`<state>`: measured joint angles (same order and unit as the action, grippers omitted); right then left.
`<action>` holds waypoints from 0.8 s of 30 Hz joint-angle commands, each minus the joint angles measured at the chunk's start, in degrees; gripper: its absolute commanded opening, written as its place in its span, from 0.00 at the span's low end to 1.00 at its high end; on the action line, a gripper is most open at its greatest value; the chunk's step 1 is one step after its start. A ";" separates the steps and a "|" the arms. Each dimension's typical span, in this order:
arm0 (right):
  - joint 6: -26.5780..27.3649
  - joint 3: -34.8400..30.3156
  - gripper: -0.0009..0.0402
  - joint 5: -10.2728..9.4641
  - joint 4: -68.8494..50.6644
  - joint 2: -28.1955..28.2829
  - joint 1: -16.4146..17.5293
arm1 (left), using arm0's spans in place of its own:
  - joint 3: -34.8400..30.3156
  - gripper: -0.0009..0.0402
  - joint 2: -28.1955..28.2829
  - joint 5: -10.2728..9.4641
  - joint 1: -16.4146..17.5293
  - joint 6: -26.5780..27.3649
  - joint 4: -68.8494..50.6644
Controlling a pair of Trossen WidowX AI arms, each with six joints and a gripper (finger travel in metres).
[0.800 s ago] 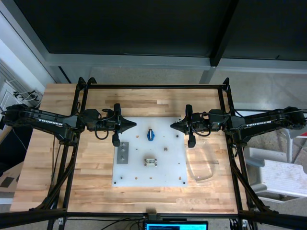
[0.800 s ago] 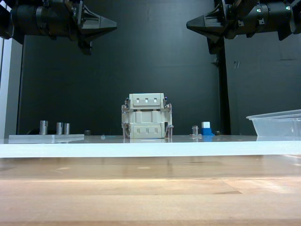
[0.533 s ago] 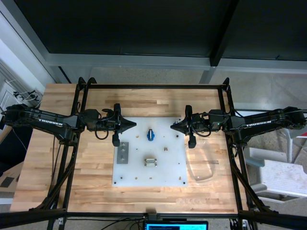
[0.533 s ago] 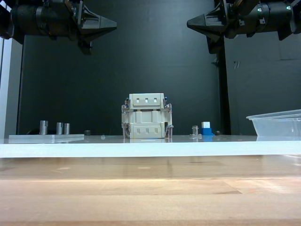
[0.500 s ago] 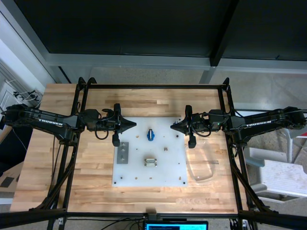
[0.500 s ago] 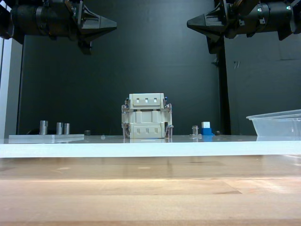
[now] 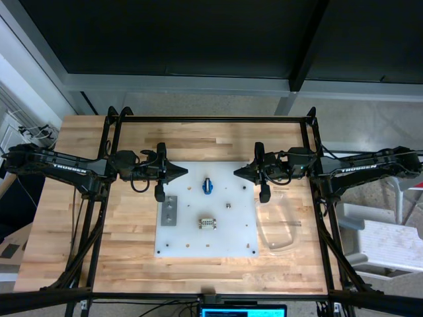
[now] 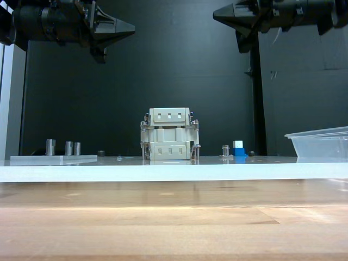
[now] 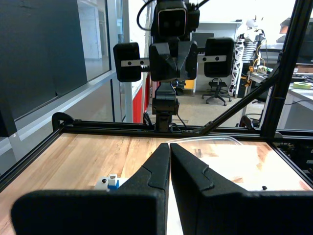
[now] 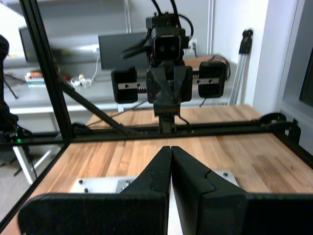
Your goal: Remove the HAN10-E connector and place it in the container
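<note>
The black left gripper (image 7: 186, 173) hangs above the far left part of the flat white board (image 7: 231, 241), its jaws pressed together on nothing, and white lettering on the left arm (image 7: 63, 169) reads TROSSEN. Near the board's middle stands the small beige-grey rectangular HAN10-E connector (image 7: 207, 224), untouched and well below both grippers. The black right gripper (image 7: 236, 172) hangs over the board's far right part, jaws likewise closed and empty, and the clear rectangular plastic container (image 7: 292, 228) rests just beside the board's right edge.
</note>
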<state>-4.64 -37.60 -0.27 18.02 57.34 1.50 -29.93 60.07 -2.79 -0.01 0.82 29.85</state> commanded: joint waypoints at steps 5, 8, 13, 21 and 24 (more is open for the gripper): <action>-1.07 -11.15 0.02 0.00 -17.97 3.37 0.66 | -0.02 0.02 0.04 0.00 0.00 -0.02 0.00; -1.01 -16.39 0.02 0.09 -25.59 5.79 1.64 | -0.02 0.02 0.02 0.02 0.02 -0.02 0.00; -1.03 -25.81 0.02 0.22 -37.73 11.37 3.61 | -0.02 0.02 0.02 0.00 0.00 -0.02 0.00; -1.07 -42.86 0.02 0.79 -56.04 23.19 6.95 | -0.02 0.02 0.02 0.02 0.02 -0.02 0.00; -1.09 -49.42 0.02 0.83 -62.45 27.93 7.67 | -0.02 0.02 0.02 0.02 0.00 -0.02 0.00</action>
<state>-5.72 -84.42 0.40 -41.85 83.35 8.91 -29.95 60.10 -2.79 -0.01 0.80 29.82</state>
